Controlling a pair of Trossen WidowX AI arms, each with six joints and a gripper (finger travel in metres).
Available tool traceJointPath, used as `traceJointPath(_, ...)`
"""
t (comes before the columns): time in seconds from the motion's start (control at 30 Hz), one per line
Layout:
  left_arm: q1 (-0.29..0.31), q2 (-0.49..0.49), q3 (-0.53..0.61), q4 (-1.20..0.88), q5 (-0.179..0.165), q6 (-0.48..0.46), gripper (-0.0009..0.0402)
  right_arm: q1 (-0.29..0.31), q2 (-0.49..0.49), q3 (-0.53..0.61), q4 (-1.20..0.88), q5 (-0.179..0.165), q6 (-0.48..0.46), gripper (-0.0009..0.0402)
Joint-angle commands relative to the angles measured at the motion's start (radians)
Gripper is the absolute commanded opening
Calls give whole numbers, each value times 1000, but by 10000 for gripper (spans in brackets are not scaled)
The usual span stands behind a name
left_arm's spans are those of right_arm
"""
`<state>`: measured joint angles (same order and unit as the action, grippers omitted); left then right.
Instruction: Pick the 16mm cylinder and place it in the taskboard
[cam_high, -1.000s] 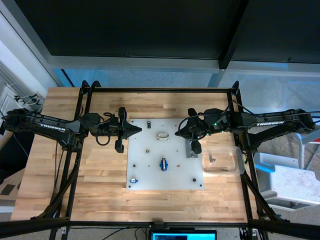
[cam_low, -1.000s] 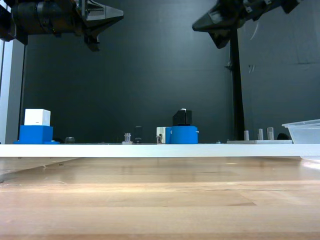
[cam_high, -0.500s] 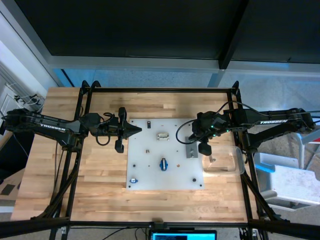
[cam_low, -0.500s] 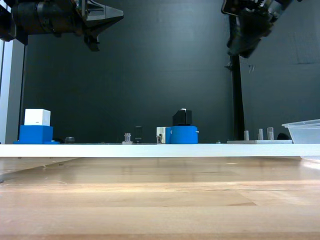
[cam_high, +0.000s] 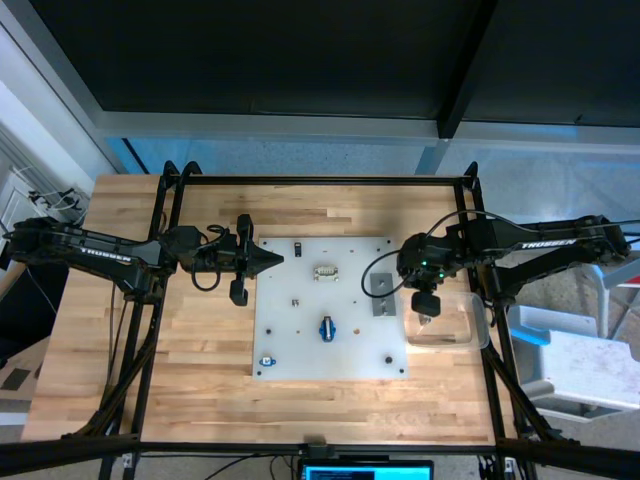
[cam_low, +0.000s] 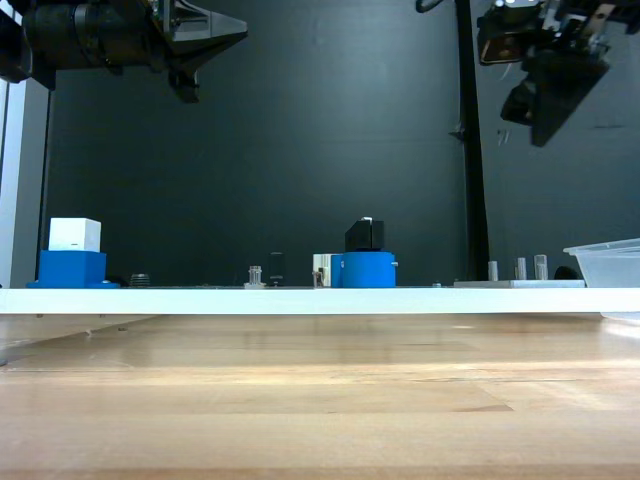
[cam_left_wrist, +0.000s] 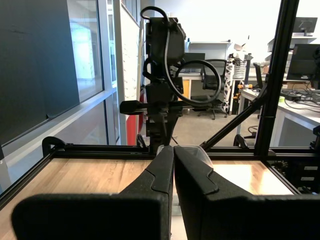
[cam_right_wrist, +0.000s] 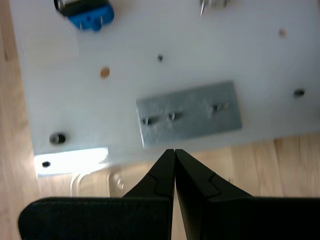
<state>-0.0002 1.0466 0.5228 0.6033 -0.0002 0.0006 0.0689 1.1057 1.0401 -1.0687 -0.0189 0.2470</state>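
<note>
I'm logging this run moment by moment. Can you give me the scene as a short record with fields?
left gripper: shut, high over the taskboard's left edge
right gripper: shut, nothing seen between its fingers, raised over the clear tray's side nearest the board
16mm cylinder: not visible in any view
taskboard: white plate on the wooden table, between the arms
grey block: on the board, near its right edge
clear tray: on the table beside the board's right edge
</note>
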Motion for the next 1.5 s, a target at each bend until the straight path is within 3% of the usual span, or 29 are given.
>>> traceJointPath(0.03, 0, 0, 0, 0, 0, 0, 0, 34, 0, 8, -58, 0, 38, 0)
traceJointPath(0.33, 0, 0, 0, 0, 0, 0, 0, 143, 0, 10, -186, 4, 84, 0)
traceJointPath(0.5, 0, 0, 0, 0, 0, 0, 0, 221, 2, 10, -216, 55, 87, 1)
traceJointPath(0.57, 0, 0, 0, 0, 0, 0, 0, 239, 2, 10, -215, 57, 85, 4)
traceJointPath(0.7, 0, 0, 0, 0, 0, 0, 0, 253, 10, 8, -219, 80, 87, 24)
traceJointPath(0.87, 0, 0, 0, 0, 0, 0, 0, 261, 21, 0, -219, 79, 85, 58)
traceJointPath(1.2, 0, 0, 0, 0, 0, 0, 0, 286, 21, -80, -153, 84, 114, 158)
traceJointPath(1.27, 0, 0, 0, 0, 0, 0, 0, 295, 21, -94, -140, 99, 123, 173)
traceJointPath(1.5, 0, 0, 0, 0, 0, 0, 0, 329, 21, -148, -97, 106, 161, 188)
